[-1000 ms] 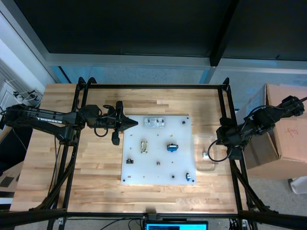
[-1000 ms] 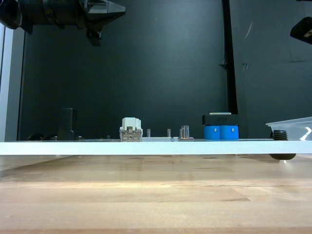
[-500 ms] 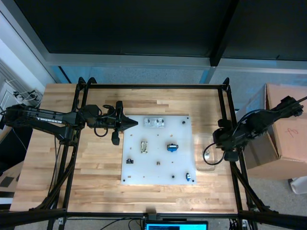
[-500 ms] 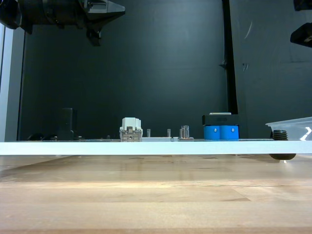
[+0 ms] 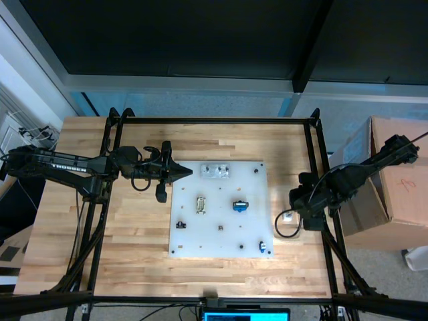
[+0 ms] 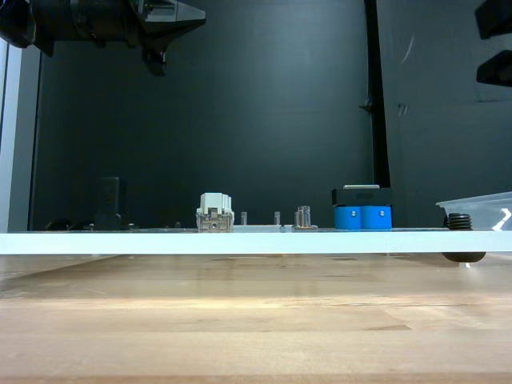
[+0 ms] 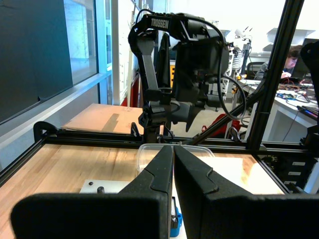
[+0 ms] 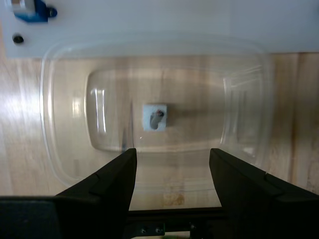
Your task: Pick the RJ45 connector and install on the taskboard
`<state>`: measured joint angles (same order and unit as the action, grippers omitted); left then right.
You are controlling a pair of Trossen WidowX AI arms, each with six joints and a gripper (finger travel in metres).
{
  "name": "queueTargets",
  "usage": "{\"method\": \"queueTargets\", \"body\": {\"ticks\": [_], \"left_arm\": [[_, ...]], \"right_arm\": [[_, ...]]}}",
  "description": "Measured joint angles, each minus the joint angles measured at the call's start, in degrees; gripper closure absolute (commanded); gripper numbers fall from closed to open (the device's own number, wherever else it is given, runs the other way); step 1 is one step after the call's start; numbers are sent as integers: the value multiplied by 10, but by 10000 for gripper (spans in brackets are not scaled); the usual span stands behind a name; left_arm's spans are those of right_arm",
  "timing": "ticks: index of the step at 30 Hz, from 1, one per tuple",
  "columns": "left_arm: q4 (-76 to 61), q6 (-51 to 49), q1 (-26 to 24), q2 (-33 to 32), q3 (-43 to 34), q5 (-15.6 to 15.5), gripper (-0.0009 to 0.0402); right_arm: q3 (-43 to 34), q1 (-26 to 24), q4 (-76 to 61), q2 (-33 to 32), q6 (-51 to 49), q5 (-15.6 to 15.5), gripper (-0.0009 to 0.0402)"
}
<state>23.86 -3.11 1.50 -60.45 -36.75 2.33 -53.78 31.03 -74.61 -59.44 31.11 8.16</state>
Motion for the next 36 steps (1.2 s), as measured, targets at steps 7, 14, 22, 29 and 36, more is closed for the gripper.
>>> {"method": "queueTargets", "body": {"ticks": [7,14,22,29,36], "left_arm": [[0,0,0,0,0,0,392],[0,0,0,0,0,0,392],[0,0,0,0,0,0,393],[0,0,0,0,0,0,392],[0,0,0,0,0,0,392]], "right_arm": [[57,12,67,-3,6,1,188],[105,13,119,-14,16,13,189],[137,15,158,-14,21,13,189],[165,17,191,-14,21,13,190],[187,18,221,-14,21,13,190]]}}
